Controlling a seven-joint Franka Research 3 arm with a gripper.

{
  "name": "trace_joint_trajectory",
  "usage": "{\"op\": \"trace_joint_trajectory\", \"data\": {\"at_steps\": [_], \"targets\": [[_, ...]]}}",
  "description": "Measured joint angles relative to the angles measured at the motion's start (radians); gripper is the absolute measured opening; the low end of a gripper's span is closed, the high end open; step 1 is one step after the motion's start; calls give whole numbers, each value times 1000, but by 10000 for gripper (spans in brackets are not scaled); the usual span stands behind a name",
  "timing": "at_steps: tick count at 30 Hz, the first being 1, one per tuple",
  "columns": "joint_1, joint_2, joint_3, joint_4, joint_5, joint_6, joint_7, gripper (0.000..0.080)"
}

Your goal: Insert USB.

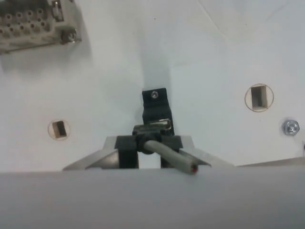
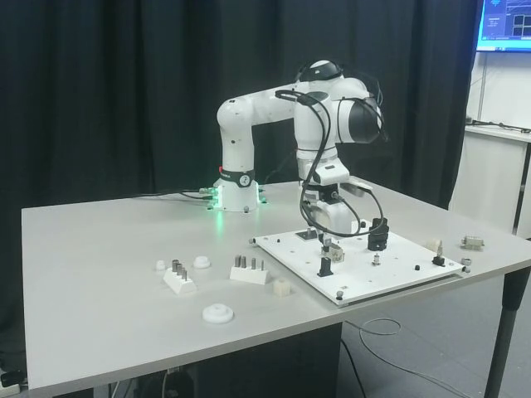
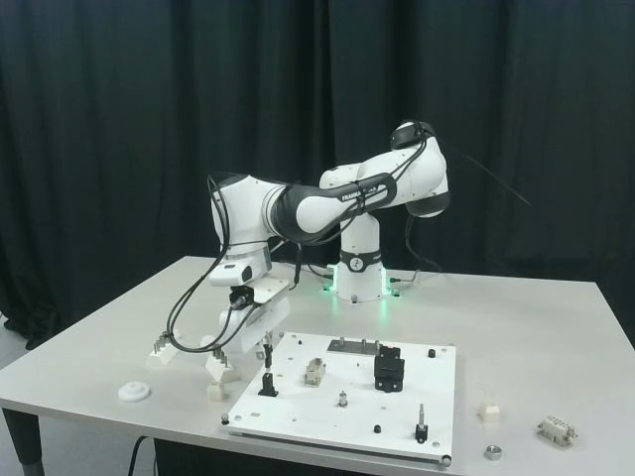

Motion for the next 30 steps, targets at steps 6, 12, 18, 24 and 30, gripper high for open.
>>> {"op": "trace_joint_trajectory", "data": {"at_steps": [6, 12, 18, 24, 30], "targets": [[0, 3, 2, 0, 8, 2, 2, 95], [0, 8, 3, 0, 16, 6, 11, 95], [0, 8, 3, 0, 17, 9, 17, 95], [0, 8, 4, 0, 19, 11, 25, 95], [0, 8, 4, 0, 20, 12, 26, 95]]}}
